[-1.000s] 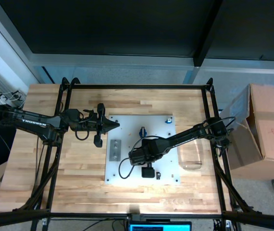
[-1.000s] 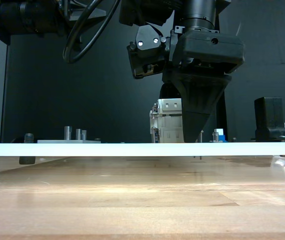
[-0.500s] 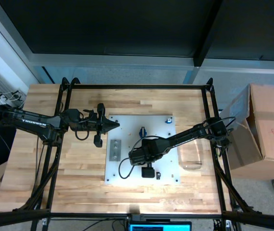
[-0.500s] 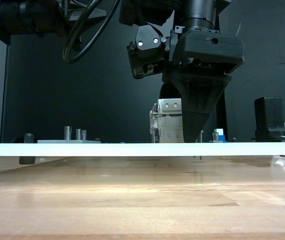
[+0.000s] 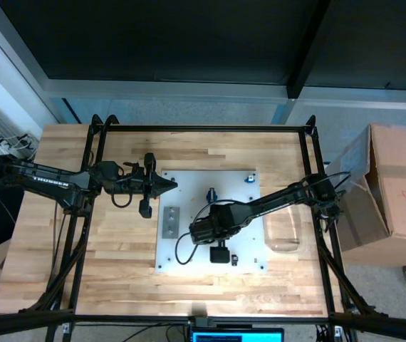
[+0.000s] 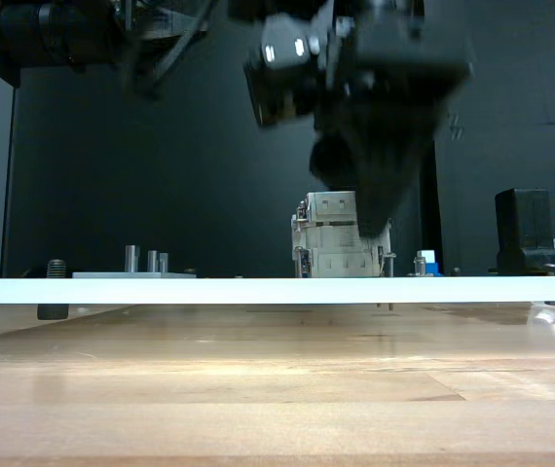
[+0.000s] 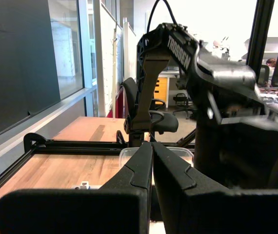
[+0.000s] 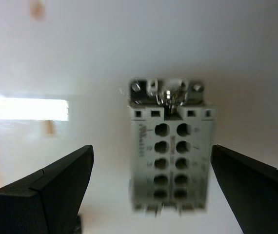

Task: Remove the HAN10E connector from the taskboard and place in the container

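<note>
The grey HAN10E connector stands upright in its seat on the white taskboard. From the right wrist camera I look down on the connector and its two rows of pin holes. My right gripper is open above it, one finger on each side, well apart from it. In the low view the right gripper is blurred over the connector's top. My right gripper hides the connector from the high camera. My left gripper hovers shut at the board's far left edge, fingers pressed together.
The clear container sits right of the taskboard. On the board are a black plug, a blue part and a grey block with pegs. A cardboard box stands off the table's right edge.
In the low view the right gripper has risen; its fingertips were down beside the connector near the board and now sit blurred around its top. The connector stays seated. The left arm is unmoved.
</note>
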Robot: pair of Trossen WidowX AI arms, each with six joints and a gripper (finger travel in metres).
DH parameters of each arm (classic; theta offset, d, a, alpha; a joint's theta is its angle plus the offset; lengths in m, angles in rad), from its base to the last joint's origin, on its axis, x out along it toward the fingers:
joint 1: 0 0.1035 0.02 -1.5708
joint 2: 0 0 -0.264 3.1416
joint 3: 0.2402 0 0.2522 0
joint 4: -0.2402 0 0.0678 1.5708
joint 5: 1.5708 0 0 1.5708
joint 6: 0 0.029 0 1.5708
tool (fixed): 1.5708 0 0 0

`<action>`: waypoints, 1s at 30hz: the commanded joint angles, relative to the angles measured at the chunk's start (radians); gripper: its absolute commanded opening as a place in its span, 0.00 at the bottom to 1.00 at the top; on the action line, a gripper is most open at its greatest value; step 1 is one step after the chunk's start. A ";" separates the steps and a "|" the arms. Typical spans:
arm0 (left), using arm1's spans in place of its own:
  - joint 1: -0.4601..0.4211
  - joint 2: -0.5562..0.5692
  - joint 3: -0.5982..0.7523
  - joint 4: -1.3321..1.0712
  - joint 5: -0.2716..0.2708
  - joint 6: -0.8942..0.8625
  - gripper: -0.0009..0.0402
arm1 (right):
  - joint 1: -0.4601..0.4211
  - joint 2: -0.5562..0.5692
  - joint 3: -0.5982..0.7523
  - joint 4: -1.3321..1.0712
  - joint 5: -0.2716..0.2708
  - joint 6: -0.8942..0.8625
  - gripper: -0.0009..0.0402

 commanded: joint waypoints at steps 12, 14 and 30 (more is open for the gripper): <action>0.000 0.000 0.000 0.000 0.000 0.000 0.02 | -0.002 -0.027 0.134 -0.135 0.009 -0.003 0.85; 0.000 0.000 0.000 0.000 0.000 0.000 0.02 | -0.002 -0.027 0.134 -0.138 0.008 -0.003 0.85; 0.000 0.000 0.000 0.000 0.000 0.000 0.02 | -0.002 -0.027 0.134 -0.137 0.008 0.000 0.85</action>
